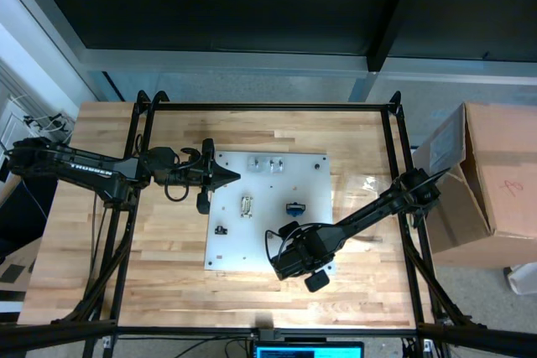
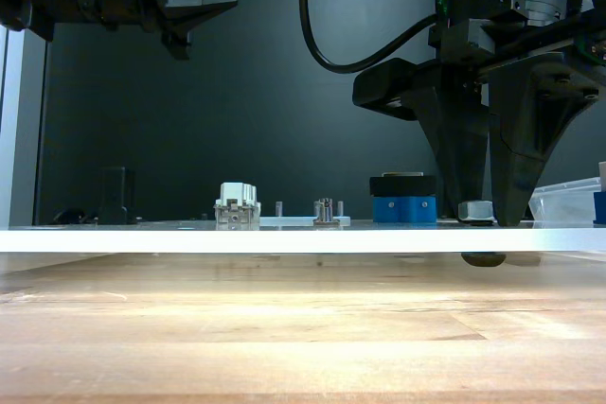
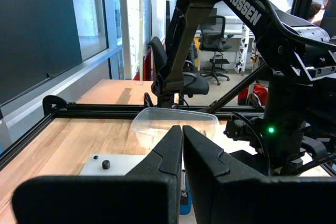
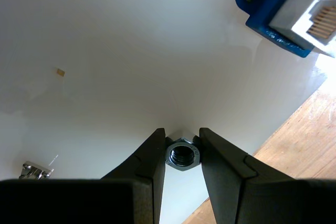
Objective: Pick the M12 nut and place it on its threads and fasten
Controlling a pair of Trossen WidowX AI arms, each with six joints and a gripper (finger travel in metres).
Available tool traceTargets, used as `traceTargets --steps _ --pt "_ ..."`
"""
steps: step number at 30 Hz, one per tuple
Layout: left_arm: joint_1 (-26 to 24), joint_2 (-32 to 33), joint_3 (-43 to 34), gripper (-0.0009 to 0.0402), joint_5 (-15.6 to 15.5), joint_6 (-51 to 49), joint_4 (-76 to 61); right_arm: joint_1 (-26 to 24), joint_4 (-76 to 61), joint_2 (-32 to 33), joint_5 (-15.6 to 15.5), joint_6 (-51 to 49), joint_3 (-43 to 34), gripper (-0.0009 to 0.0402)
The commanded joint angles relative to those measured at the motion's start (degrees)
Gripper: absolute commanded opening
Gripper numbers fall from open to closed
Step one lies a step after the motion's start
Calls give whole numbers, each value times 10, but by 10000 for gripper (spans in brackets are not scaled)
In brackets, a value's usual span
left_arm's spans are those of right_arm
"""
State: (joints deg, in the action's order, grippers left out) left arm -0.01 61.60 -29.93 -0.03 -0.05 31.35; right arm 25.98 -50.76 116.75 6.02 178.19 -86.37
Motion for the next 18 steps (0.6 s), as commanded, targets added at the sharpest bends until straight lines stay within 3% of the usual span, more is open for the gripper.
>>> traceTargets --steps 1,8,18 --pt "0 0 0 0 0 0 0 1 -10 -1 -1 -1 0 12" --pt "0 0 0 0 0 0 0 3 -10 -3 0 1 0 27" --pt "0 0 0 0 0 0 0 5 -10 -13 0 -2 0 151"
